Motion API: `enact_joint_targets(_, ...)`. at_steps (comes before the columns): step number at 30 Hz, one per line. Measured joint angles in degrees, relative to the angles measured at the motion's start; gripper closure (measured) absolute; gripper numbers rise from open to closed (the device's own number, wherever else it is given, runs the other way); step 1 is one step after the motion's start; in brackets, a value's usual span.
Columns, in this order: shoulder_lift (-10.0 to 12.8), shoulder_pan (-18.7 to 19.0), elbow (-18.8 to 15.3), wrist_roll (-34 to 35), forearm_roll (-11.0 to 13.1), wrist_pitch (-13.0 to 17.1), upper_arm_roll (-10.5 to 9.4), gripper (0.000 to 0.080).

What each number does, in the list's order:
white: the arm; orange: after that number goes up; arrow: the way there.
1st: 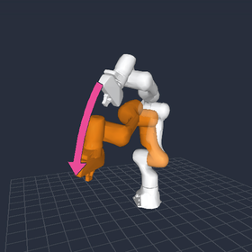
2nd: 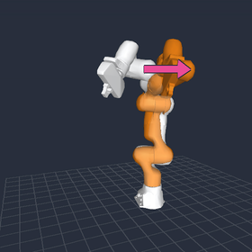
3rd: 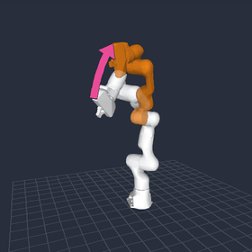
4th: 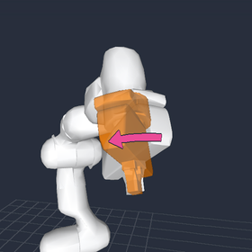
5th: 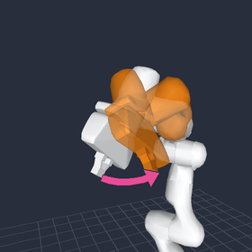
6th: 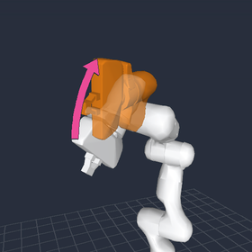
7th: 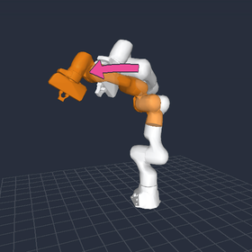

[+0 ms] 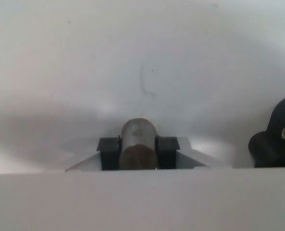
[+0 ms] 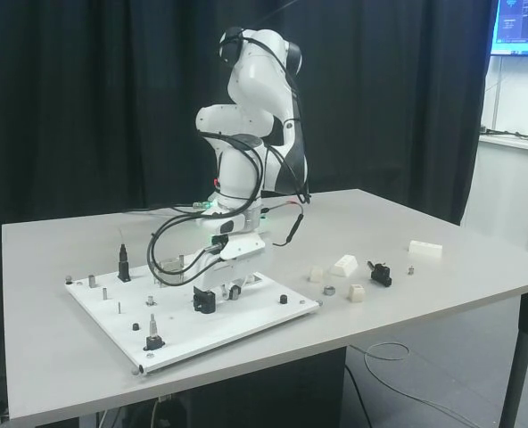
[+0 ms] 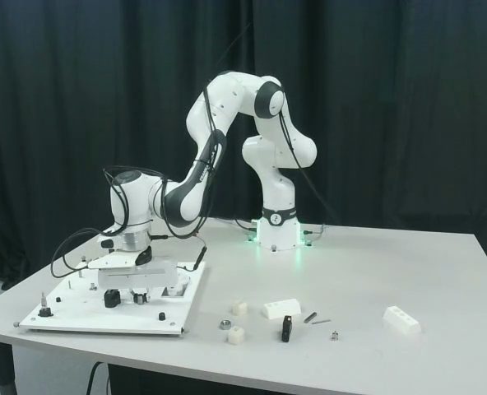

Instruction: Remove round peg 4.

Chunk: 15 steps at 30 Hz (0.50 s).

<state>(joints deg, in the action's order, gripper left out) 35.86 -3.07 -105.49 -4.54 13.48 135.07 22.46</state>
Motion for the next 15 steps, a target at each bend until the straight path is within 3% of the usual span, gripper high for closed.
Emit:
enact_joint_targets(9,-0.2,0.0,0.1,0.0,0.0,-0.5,0.09,0.0649)
enact_joint_targets(15,-1.1,0.1,1.0,0.0,-0.2,-3.2,0.6,0.0649)
